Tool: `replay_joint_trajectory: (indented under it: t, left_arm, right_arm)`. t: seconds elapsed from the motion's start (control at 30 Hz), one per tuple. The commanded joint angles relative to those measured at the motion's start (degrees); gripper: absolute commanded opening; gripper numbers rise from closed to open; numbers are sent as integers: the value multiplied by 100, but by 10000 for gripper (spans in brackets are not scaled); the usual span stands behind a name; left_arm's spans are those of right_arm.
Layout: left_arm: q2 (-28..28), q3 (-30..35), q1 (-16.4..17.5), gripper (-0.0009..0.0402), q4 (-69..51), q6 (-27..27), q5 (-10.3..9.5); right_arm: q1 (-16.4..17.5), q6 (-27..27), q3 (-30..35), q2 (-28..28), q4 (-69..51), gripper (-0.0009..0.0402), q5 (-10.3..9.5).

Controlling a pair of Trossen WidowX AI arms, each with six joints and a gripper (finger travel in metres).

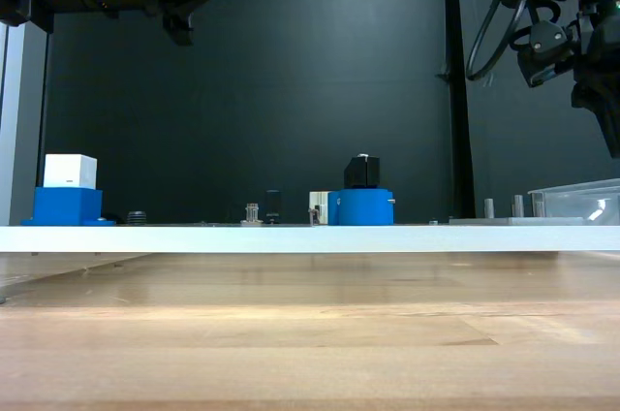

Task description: Pick the 16mm cylinder and place it in the taskboard

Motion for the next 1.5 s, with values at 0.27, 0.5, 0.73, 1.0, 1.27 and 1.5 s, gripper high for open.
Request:
replay_joint_trajectory:
  t: [0.27, 0.5, 0.73, 1.0, 1.27, 1.5]
  left_arm:
    - [0, 2, 2, 0, 0, 2, 0]
    - [0, 2, 2, 0, 0, 2, 0]
    - [0, 2, 0, 0, 0, 0, 0]
    - [0, 2, 0, 0, 0, 0, 0]
    - [0, 2, 0, 0, 0, 2, 0]
    - [0, 2, 2, 0, 0, 0, 0]
  right_arm:
    - [42, 48, -48, 166, 105, 191, 0]
    - [76, 105, -192, 210, 315, 241, -2]
    - [168, 278, -365, 210, 560, 256, 0]
    - [234, 426, -509, 229, 748, 256, 151]
    - [254, 494, -763, 415, 1139, 253, 160]
    - [267, 522, -844, 570, 1314, 246, 262]
